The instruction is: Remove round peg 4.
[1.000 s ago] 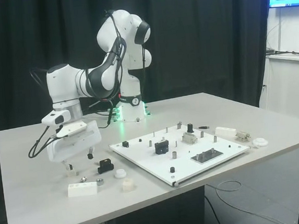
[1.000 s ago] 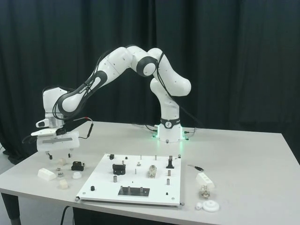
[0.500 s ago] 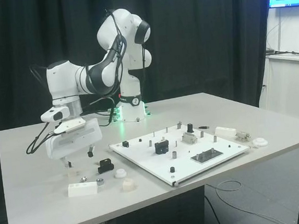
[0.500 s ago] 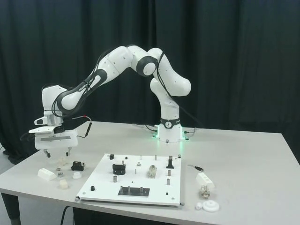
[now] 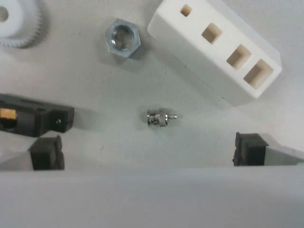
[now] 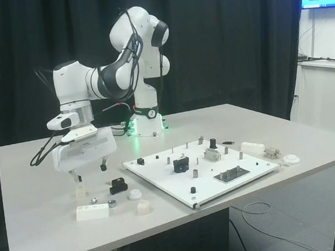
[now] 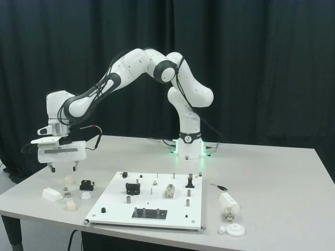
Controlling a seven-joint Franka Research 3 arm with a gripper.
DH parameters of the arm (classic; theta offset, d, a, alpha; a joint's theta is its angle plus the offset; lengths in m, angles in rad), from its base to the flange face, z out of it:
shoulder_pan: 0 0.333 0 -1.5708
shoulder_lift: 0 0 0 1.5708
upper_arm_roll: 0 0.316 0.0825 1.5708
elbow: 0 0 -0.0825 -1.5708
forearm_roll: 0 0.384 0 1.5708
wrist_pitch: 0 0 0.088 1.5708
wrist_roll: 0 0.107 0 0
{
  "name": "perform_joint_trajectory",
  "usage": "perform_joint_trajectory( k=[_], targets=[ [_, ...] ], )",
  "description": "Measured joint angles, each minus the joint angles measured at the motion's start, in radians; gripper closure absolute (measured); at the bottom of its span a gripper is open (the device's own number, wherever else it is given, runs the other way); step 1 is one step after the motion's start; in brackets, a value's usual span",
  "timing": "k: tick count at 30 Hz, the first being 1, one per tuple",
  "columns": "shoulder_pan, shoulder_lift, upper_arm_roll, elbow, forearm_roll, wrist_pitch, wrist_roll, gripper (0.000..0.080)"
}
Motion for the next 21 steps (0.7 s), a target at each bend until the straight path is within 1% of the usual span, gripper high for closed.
perform_joint_trajectory(
  k=[12, 21],
  targets=[
    [0.001, -0.011, -0.002, 0.0, 0.0, -0.011, 0.065, 0.0003],
    [0.012, -0.018, -0.002, 0.0, 0.0, -0.014, 0.147, 0.0003]
  ],
)
